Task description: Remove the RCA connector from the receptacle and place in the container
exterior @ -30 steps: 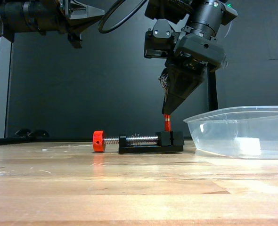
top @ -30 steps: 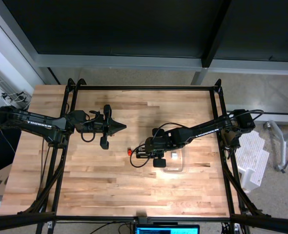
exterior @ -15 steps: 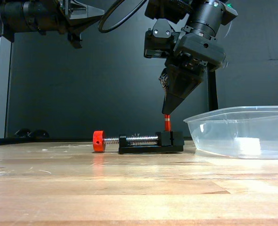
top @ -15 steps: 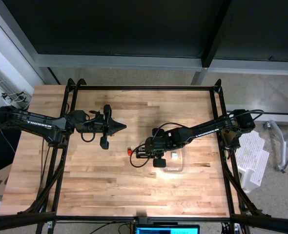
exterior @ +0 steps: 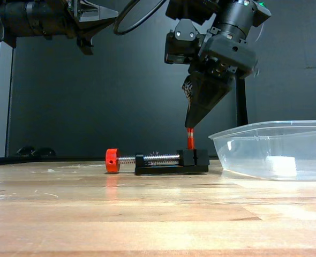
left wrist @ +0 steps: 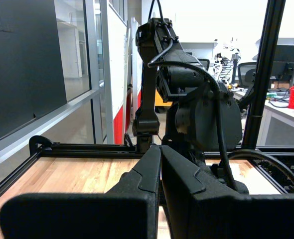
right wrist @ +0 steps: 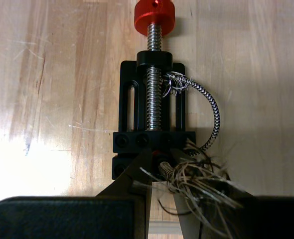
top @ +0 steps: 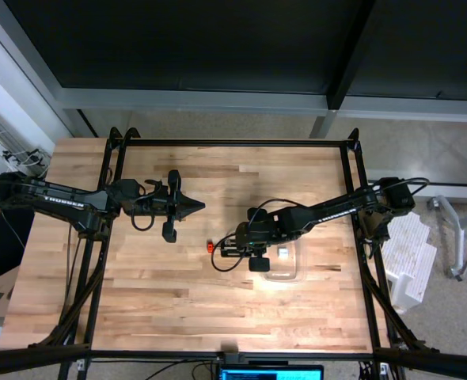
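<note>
Low view: black left gripper (exterior: 110,21) hangs high and well left of the small black rectangular receptacle (exterior: 171,160). Left wrist view shows its fingers pressed together on nothing, parked. The red-orange knob (exterior: 112,160) is at the receptacle's left end. At its right end the slim red-tipped RCA connector (exterior: 189,139) stands upright in the block. The right gripper (exterior: 190,126) is directly above it, with the fingers pinched on the plug's top. Step: extraction. Next move looks like a straight vertical pull, then a carry to the clear rounded plastic container (exterior: 265,128) just right of the receptacle. Can't tell whether the plug has cleared the socket. In the right wrist view, frayed braided wire (right wrist: 202,174) covers most of it. In the high view the arm hides it.
</note>
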`<state>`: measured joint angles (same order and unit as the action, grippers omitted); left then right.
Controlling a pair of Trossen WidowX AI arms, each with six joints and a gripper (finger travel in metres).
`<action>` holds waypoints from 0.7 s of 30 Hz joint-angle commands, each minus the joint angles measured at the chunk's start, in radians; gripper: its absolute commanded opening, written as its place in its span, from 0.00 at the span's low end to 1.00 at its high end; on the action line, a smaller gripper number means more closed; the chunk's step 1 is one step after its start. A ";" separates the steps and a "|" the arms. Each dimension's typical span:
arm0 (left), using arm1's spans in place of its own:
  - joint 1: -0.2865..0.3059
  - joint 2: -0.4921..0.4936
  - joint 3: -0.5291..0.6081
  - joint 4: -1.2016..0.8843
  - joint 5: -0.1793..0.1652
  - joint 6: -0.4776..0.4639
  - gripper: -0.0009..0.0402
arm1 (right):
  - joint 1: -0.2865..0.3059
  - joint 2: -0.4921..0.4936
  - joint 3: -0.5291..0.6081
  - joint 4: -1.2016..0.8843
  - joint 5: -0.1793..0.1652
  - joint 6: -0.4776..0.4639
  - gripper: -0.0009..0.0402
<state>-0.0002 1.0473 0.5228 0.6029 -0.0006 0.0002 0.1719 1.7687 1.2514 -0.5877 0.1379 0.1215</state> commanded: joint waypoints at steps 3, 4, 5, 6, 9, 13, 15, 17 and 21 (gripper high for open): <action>0.000 0.000 0.000 0.000 0.000 0.000 0.02 | 0.000 -0.020 0.017 -0.042 0.001 -0.001 0.03; 0.000 0.000 0.000 0.000 0.000 0.000 0.02 | 0.000 -0.026 0.021 -0.053 0.001 -0.003 0.03; 0.000 0.000 0.000 0.000 0.000 0.000 0.02 | 0.000 -0.030 0.025 -0.061 0.001 -0.005 0.03; 0.000 0.000 0.000 0.000 0.000 0.000 0.02 | 0.000 -0.037 0.029 -0.066 0.001 -0.006 0.03; 0.000 0.000 0.000 0.000 0.000 0.000 0.02 | 0.000 -0.064 0.031 -0.067 0.001 -0.007 0.03; 0.000 0.000 0.000 0.000 0.000 0.000 0.02 | 0.000 -0.109 0.031 -0.068 0.001 -0.006 0.03; 0.000 0.000 0.000 0.000 0.000 0.000 0.02 | 0.000 -0.134 0.031 -0.067 0.001 -0.006 0.03; 0.000 0.000 0.000 0.000 0.000 0.000 0.02 | 0.000 -0.158 0.031 -0.068 0.001 -0.006 0.03; 0.000 0.000 0.000 0.000 0.000 0.000 0.02 | 0.000 -0.197 0.030 -0.067 0.001 -0.005 0.03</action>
<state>-0.0002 1.0473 0.5224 0.6029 -0.0006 0.0002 0.1715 1.5814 1.2812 -0.6571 0.1390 0.1150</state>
